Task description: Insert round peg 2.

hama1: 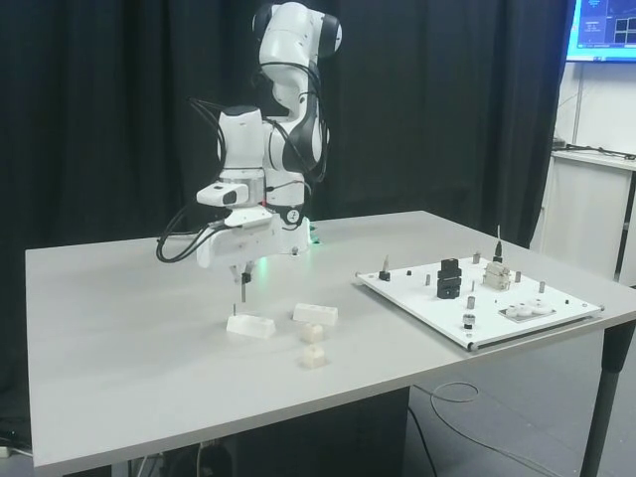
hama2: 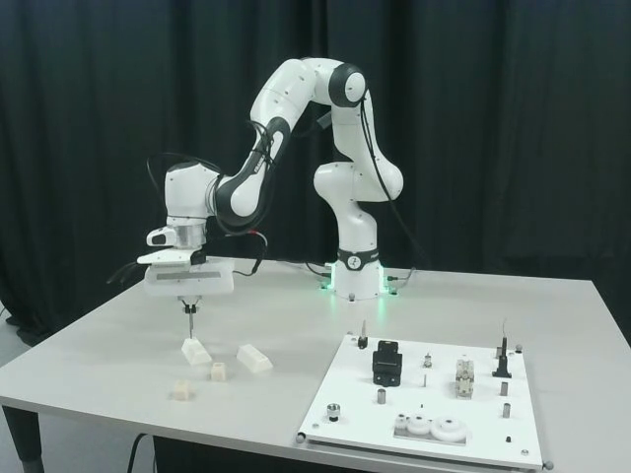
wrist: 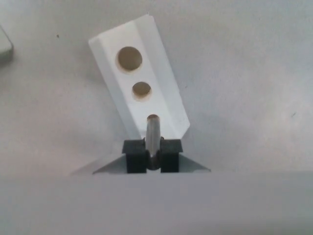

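Note:
A thin grey round peg (wrist: 153, 137) hangs upright between my black fingers, with my gripper (wrist: 153, 155) shut on it. Right below it lies a white block (wrist: 139, 78) with three round holes in a row; the peg's tip sits over the smallest hole at the block's near end. In the first room view my gripper (hama1: 240, 277) holds the peg (hama1: 240, 289) a short way above that block (hama1: 250, 325). The second room view shows the same: gripper (hama2: 189, 305), peg (hama2: 189, 320) and block (hama2: 196, 351) apart.
Other white blocks lie beside it on the grey table (hama1: 109, 328): a long one (hama1: 315, 314) and a small one (hama1: 313, 356). At the right is a white board (hama1: 556, 316) with several small parts. A pale object (wrist: 4, 46) shows at the wrist view's edge.

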